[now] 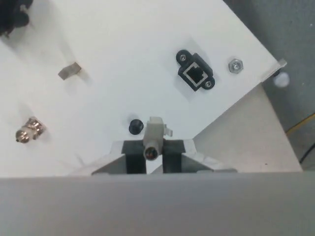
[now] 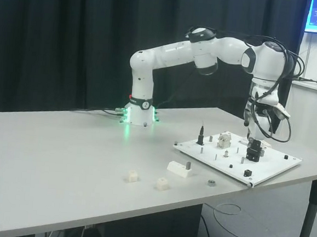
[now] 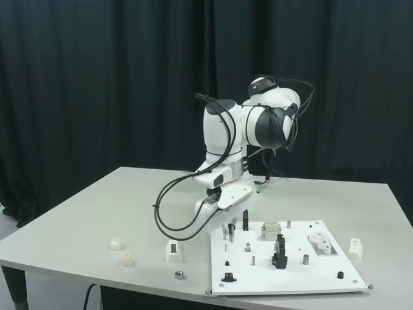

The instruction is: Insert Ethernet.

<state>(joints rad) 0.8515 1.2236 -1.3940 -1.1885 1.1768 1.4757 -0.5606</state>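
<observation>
In the wrist view my gripper (image 1: pixel 153 150) is shut on a white Ethernet plug (image 1: pixel 154 132), which sticks out past the black finger pads (image 1: pixel 133 156). The plug hangs above the white board (image 1: pixel 123 59). The black Ethernet socket (image 1: pixel 196 73) is mounted on that board near one corner, a short way off from the plug and not touching it. In the first room view the gripper (image 2: pixel 254 138) hovers over the board, and the socket (image 2: pixel 247 173) sits by the board's near corner. The second room view shows the gripper (image 3: pixel 230 232) above the board's left part and the socket (image 3: pixel 228 279) near the front edge.
Close to the plug on the board are a small black peg (image 1: pixel 135 126), a metal connector (image 1: pixel 29 132), a grey block (image 1: pixel 69 71) and a nut (image 1: pixel 236 65). Taller black parts (image 3: pixel 279 252) stand mid-board. White blocks (image 2: pixel 162 183) and a ring (image 2: pixel 212 182) lie on the grey table (image 2: pixel 63 144).
</observation>
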